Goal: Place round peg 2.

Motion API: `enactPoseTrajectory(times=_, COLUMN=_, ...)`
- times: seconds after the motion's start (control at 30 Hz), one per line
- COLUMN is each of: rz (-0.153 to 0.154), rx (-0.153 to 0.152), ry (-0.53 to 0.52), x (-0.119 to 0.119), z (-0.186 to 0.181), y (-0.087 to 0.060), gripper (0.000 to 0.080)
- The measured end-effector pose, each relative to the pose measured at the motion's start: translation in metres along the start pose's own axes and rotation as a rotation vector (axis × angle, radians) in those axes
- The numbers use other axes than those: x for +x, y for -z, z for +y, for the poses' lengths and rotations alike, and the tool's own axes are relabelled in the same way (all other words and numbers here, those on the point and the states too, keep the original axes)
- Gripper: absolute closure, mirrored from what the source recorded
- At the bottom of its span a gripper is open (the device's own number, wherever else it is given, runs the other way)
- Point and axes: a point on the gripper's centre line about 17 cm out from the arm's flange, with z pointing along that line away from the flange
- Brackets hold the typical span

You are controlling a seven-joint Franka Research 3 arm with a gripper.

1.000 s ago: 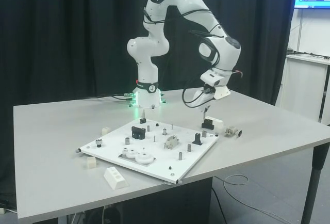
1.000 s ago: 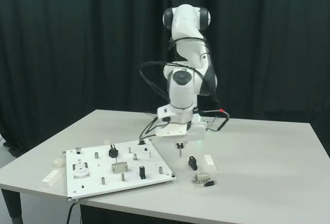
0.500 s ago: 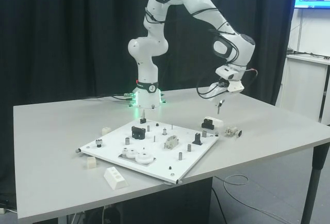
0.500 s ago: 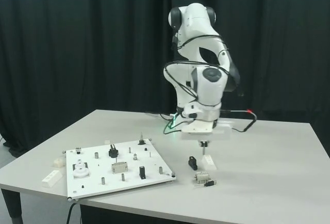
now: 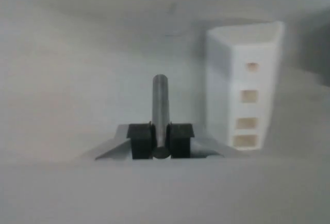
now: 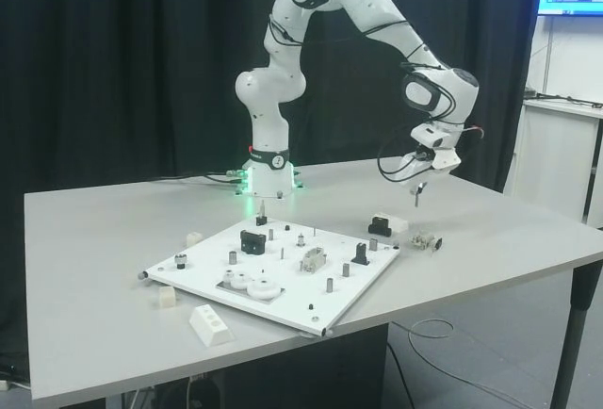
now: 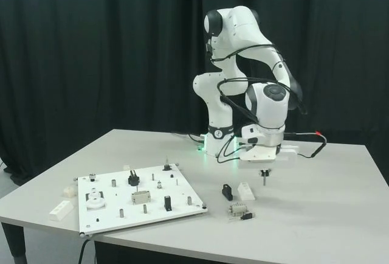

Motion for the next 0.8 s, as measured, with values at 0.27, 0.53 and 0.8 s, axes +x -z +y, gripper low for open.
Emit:
enactPoseTrajectory(times=0.27, rz=0.015, rx=0.0, ry=0.003, x=0.006, z=-0.02, y=-0.01, gripper=0.0733)
enactPoseTrajectory(times=0.53, rz=0.017, rx=-0.004, ry=-0.003, x=0.01, z=-0.03, y=-0.017, gripper=0.0733)
enactPoseTrajectory(times=0.8, rz=0.018, rx=-0.012, ry=-0.017, x=0.013, z=-0.034, y=-0.019, gripper=0.0552)
